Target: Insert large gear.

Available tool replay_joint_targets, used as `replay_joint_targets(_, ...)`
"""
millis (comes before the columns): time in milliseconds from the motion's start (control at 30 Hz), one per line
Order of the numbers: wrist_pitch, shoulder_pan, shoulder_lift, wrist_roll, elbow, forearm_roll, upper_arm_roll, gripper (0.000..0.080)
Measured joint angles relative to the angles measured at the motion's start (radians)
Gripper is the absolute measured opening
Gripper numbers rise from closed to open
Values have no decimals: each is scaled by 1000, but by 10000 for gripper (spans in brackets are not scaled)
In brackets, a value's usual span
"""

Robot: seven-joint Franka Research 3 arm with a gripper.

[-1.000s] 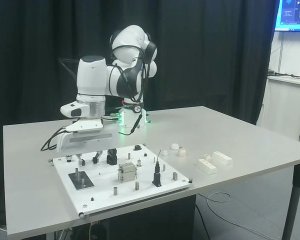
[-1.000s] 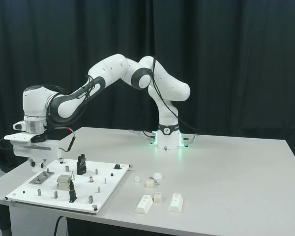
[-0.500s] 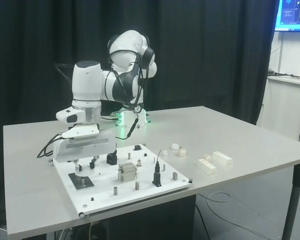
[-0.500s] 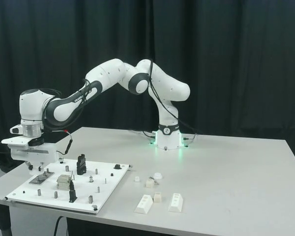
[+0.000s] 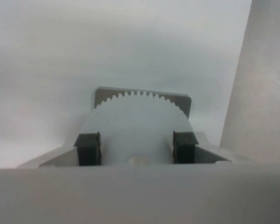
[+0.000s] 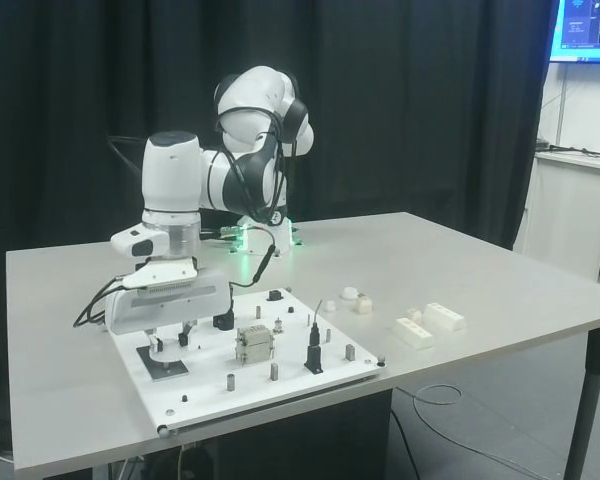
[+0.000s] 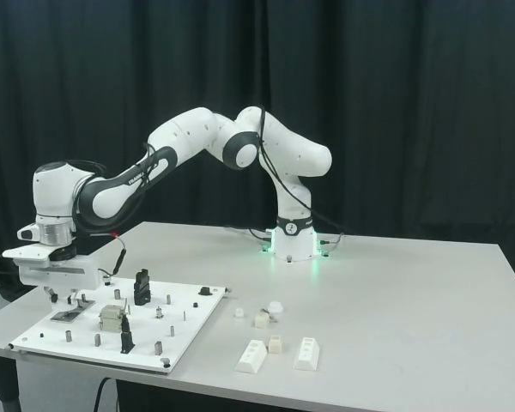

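Since a second ago the arm has swung toward the near-left end of the white board (image 6: pixel 280 385) and dropped lower; the gripper (image 6: pixel 166 342) now sits right over the grey plate (image 6: pixel 166 367) at that end. It's clamped on the large gear (image 5: pixel 136 134): in the wrist view the two black fingertips (image 5: pixel 88 148) press the white toothed disc from either side, teeth visible along its edge, hub hole between the fingers. Grey plate (image 5: pixel 142 95) shows directly behind the gear, so the gear is held over it; can't tell from any view whether it's touching the plate or seated on a peg. In the second room view the gripper (image 7: pixel 60 294) hangs just over the same plate (image 7: pixel 67 315). Rest of the board: black fixtures and small pegs, apart from the gripper. On the grey table (image 6: pixel 460 265), well apart from the board, several small white parts (image 6: pixel 429 324) lie untouched.
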Motion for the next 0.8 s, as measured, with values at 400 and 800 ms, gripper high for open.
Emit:
replay_joint_targets(400, -3, -4, 16, -5, 12, 2, 0, 333)
replay_joint_targets(800, -20, -10, 27, -13, 35, 2, 0, 333)
